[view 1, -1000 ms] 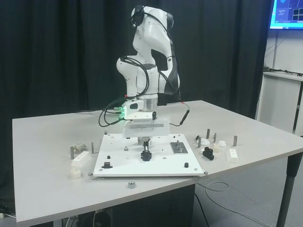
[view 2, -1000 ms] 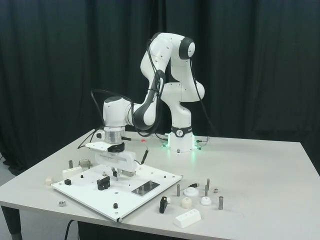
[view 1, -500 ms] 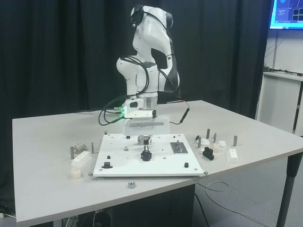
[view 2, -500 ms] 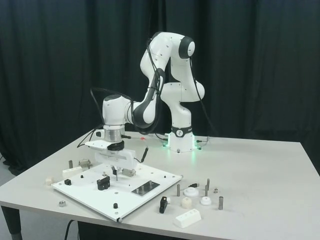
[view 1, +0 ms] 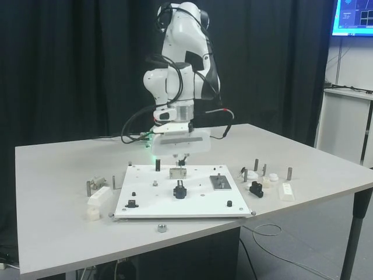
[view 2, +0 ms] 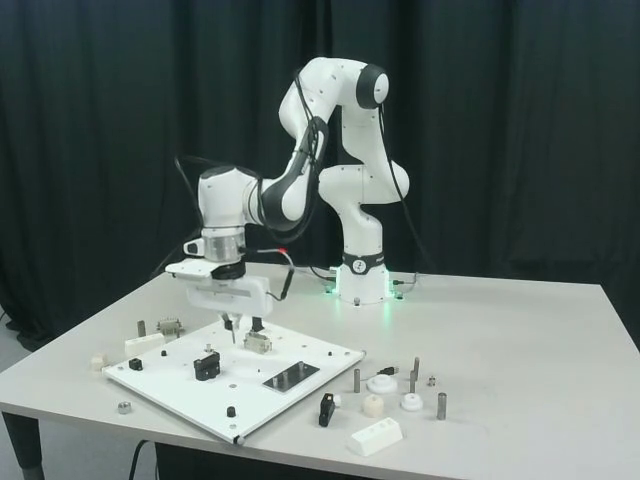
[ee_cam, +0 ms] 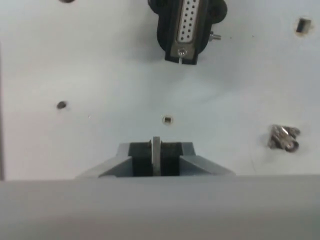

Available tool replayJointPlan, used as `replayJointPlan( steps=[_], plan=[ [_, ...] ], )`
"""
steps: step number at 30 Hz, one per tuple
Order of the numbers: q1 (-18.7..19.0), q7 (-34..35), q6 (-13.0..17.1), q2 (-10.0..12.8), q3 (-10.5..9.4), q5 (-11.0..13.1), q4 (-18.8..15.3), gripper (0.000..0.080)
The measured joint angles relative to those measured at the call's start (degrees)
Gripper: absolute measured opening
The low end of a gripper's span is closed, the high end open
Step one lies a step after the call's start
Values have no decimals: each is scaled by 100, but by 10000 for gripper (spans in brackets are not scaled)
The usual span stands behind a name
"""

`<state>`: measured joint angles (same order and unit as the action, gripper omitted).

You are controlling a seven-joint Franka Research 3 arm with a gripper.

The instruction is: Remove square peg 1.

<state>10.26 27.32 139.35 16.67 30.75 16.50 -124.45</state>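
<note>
Hanging above the white board (view 1: 192, 201), mid-frame, the gripper (view 1: 183, 157) is pinching a thin grey peg (ee_cam: 156, 156), clear of the small hole (ee_cam: 168, 119). Best bet: keep it vertical and carry it off slowly.

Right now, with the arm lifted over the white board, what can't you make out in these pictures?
- Wrist view: the grey gripper is mostly cut off by the grey camera housing along the edge; only the tips gripping a thin grey peg show.
- Room views: that peg under the gripper is too small to tell its shape.
- Small parts beside the white board are too small to identify.
</note>
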Motion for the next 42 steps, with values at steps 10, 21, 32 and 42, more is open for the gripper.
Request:
replayJointPlan(
  steps=[10,21,32,42],
  plan=[
    [20,467,-422,-217,31,-548,145,32],
    [112,923,-694,-228,31,-1040,337,32],
    [111,1166,-947,-229,47,-1474,565,32],
    [75,1190,-1091,-228,64,-1652,733,32]
  ],
)
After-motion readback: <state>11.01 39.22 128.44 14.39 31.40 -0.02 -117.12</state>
